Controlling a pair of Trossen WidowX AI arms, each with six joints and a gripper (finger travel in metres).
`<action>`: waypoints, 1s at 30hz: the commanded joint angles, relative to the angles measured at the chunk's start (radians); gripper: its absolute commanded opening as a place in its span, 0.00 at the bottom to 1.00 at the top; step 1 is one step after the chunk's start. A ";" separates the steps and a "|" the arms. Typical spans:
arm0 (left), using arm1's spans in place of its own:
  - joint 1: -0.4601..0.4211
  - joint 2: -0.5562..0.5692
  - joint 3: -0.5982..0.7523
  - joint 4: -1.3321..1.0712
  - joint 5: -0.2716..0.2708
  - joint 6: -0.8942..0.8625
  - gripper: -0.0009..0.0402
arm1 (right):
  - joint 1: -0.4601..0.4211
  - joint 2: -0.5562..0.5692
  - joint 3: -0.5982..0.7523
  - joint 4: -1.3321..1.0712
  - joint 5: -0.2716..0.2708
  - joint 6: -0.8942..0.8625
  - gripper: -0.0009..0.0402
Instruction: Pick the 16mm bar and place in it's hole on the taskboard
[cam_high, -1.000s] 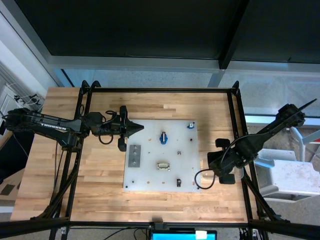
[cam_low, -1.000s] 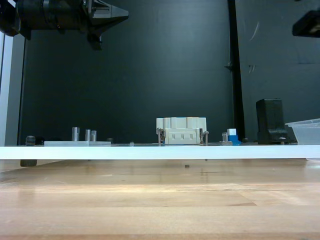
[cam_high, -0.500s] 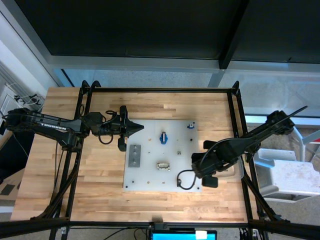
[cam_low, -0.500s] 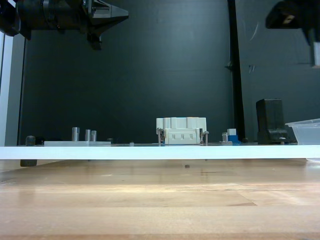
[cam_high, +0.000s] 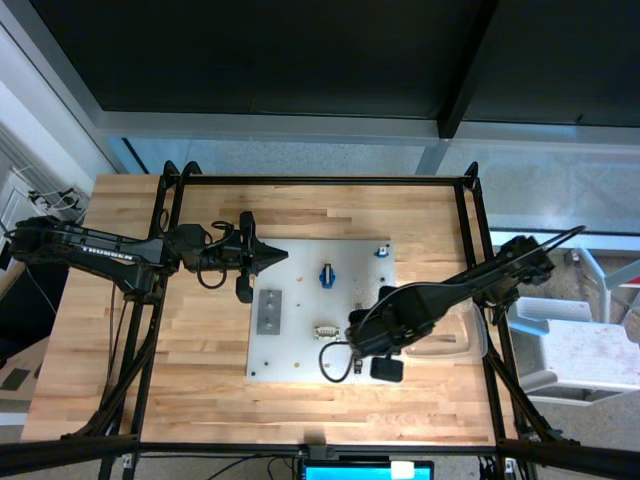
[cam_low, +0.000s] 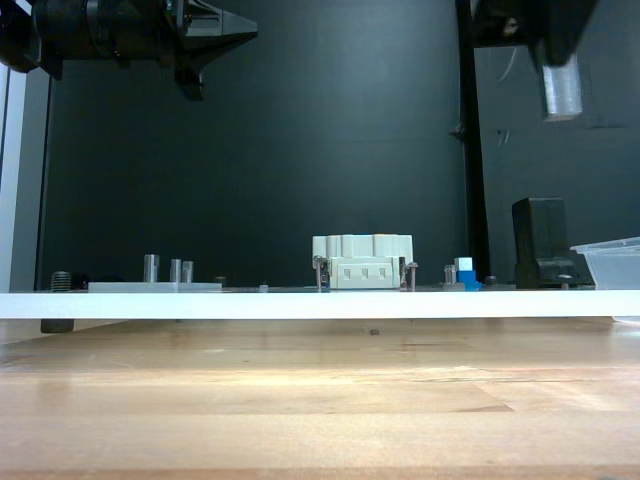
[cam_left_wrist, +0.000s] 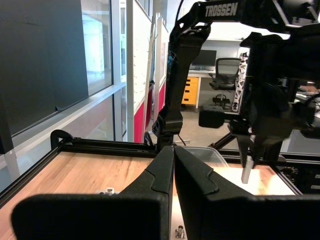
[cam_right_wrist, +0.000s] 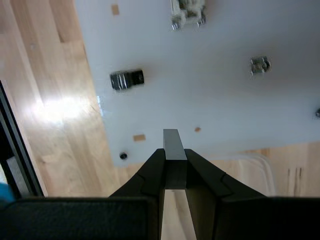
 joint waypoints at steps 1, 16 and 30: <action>0.000 0.000 0.000 0.000 0.000 0.000 0.02 | -0.010 0.059 0.070 -0.007 -0.001 -0.002 0.02; 0.000 0.000 0.000 0.000 0.000 0.000 0.02 | -0.042 0.310 0.381 -0.085 0.002 -0.127 0.02; 0.000 0.000 0.000 0.000 0.000 0.000 0.02 | -0.049 0.447 0.496 -0.079 0.019 -0.240 0.02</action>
